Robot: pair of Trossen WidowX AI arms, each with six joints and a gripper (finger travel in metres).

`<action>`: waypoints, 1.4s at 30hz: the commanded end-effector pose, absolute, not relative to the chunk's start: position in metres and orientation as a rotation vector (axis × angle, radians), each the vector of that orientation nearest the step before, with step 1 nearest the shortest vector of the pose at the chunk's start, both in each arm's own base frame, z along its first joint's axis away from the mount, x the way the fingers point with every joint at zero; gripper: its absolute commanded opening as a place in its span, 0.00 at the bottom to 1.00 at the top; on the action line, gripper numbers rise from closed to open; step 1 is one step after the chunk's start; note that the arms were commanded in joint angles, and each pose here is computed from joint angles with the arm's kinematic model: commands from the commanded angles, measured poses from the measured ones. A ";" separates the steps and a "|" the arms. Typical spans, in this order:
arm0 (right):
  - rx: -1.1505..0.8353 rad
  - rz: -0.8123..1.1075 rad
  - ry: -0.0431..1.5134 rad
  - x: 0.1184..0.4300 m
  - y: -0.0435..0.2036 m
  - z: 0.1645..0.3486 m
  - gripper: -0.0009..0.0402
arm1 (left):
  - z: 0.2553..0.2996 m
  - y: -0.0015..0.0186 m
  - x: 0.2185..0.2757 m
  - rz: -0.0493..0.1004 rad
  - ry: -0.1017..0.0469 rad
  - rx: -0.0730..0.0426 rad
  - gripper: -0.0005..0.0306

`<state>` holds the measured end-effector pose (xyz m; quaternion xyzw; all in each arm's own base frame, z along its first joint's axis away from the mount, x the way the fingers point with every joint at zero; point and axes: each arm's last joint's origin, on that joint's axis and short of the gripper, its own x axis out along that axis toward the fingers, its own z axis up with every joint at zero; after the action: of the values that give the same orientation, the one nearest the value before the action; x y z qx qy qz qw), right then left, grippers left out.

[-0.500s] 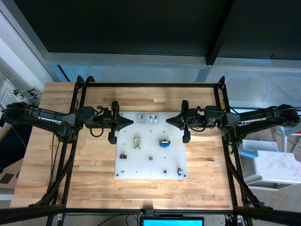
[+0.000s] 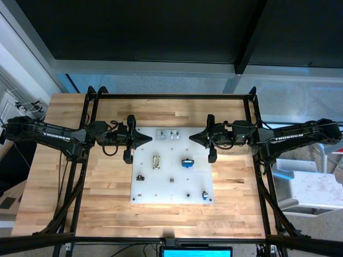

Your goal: Remove the rj45 connector and place it in the container

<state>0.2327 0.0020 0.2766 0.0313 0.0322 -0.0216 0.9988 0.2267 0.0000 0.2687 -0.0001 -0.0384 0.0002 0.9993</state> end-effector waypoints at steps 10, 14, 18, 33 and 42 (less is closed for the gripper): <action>0.055 -0.054 0.440 0.228 0.003 0.289 0.02 | 0.2686 0.0000 0.2268 0.000 -0.077 0.000 0.02; 0.065 -0.059 0.538 0.224 0.003 0.290 0.02 | 0.2686 0.0001 0.2268 0.001 -0.077 0.000 0.02; 0.067 -0.065 0.644 0.220 0.004 0.288 0.02 | 0.2686 0.0001 0.2269 0.001 -0.076 0.000 0.02; 0.061 -0.058 0.951 0.201 0.012 0.274 0.02 | 0.2686 0.0001 0.2268 0.001 -0.077 0.000 0.02; 0.063 -0.057 0.984 0.194 0.040 0.272 0.02 | 0.2686 0.0000 0.2269 0.000 -0.076 0.000 0.02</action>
<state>0.1942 0.0352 0.2722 0.0291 0.4725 -0.0283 0.8804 0.2268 0.0000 0.2685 -0.0003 -0.0380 0.0004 0.9993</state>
